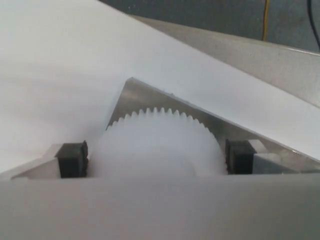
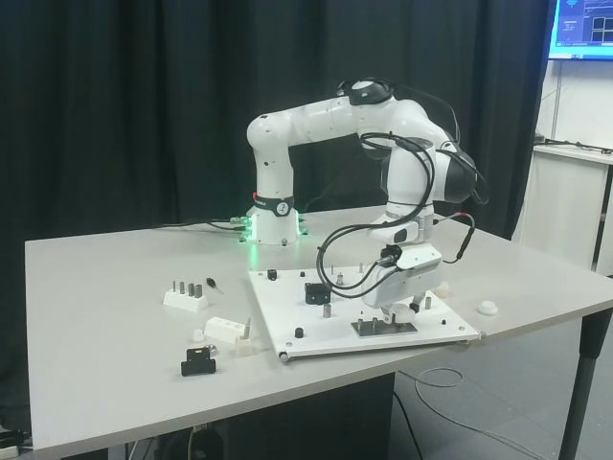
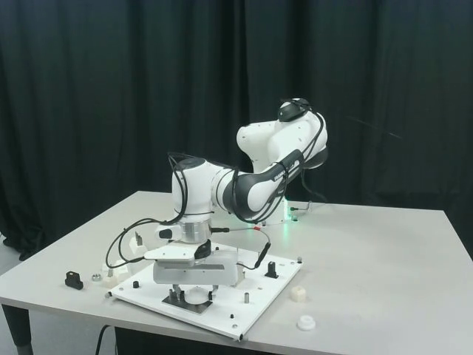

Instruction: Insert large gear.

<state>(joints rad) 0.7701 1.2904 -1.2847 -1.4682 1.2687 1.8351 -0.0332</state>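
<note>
The two black fingertips [image 1: 73,159] are seen pressed against opposite sides of the large gear [image 1: 159,145], a white toothed wheel that is clamped between them. The gripper [image 1: 157,159] is thus closed on the gear, whose teeth are shown in the wrist view against a grey metal plate [image 1: 131,95] lying just beneath it. In the first room view the gripper [image 2: 393,309] is held low over that metal plate [image 2: 383,328], which is fixed on the white board [image 2: 278,316]; whether the gear touches the plate cannot be told. In the second room view the gripper [image 3: 194,290] is seen at the near part of the white board [image 3: 255,307], with the large gear [image 3: 196,296] visible just below the hand.

Small pegs and a black block [image 2: 316,292] are set on the board, apart from the gripper. Beside the board, on the grey table [image 2: 96,287], a white holder with pins [image 2: 186,295], a second white holder [image 2: 230,330] and a small black part [image 2: 198,362] are placed. On the far side of the board a white round part [image 2: 489,308] is left on the table, well apart from the gripper. The white arm [image 2: 326,125] is bent over the board from its base [image 2: 272,225], where a green light is shown.
</note>
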